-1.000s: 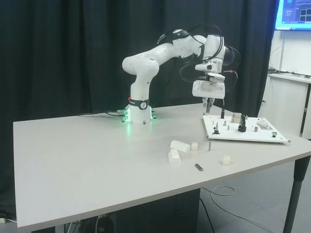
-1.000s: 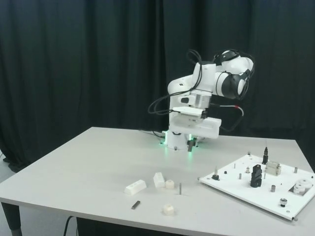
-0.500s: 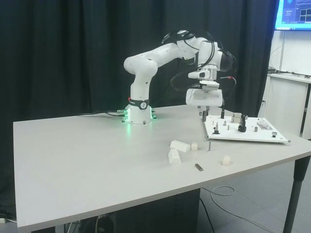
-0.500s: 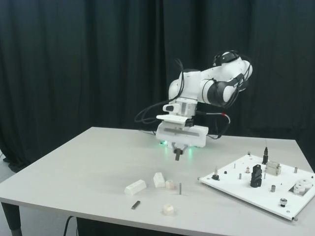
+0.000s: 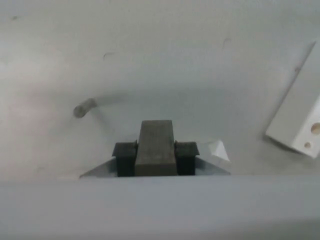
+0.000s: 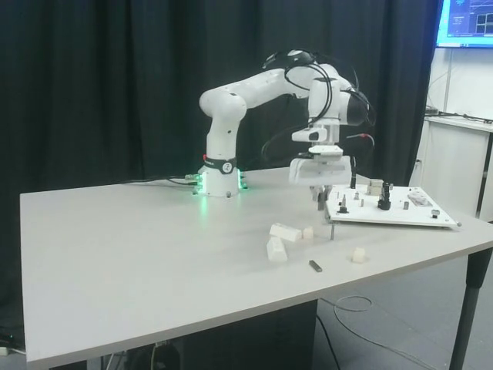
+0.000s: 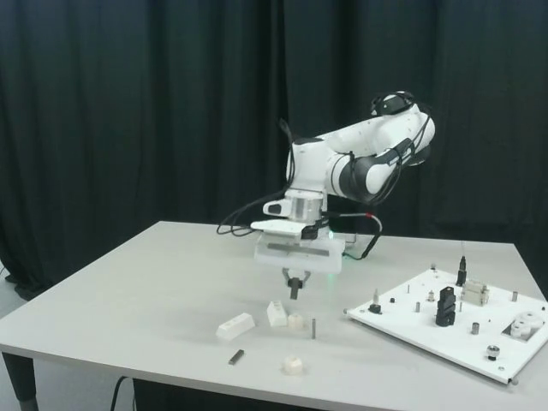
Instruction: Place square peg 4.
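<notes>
Tool (image 5: 155,159) is clamped tight on the square peg (image 5: 156,147), hanging mid-frame in the second room view over the counter (image 7: 154,282), well apart from the white board (image 7: 445,330) at lower right. Small peg, so any tilt could jam it at the hole.

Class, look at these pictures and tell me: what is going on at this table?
A white robot arm holds a small dark square peg in its claw. The claw hangs above the grey table, near some loose white blocks, off to the side of the white board with its fittings.
</notes>
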Available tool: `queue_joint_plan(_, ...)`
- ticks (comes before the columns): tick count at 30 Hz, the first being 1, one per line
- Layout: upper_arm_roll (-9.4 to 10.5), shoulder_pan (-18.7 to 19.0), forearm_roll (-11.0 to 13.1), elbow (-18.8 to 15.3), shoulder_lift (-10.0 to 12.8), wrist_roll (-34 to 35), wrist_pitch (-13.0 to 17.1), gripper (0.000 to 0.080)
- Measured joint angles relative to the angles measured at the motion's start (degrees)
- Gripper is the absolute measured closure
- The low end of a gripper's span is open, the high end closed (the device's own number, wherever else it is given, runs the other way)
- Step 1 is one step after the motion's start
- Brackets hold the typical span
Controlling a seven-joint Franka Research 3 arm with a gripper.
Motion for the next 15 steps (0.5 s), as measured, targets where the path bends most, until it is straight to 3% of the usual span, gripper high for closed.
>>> queue_joint_plan(15,4.84,-9.34,1.97,5.17,0.16,-0.16,-0.07,0.0648)
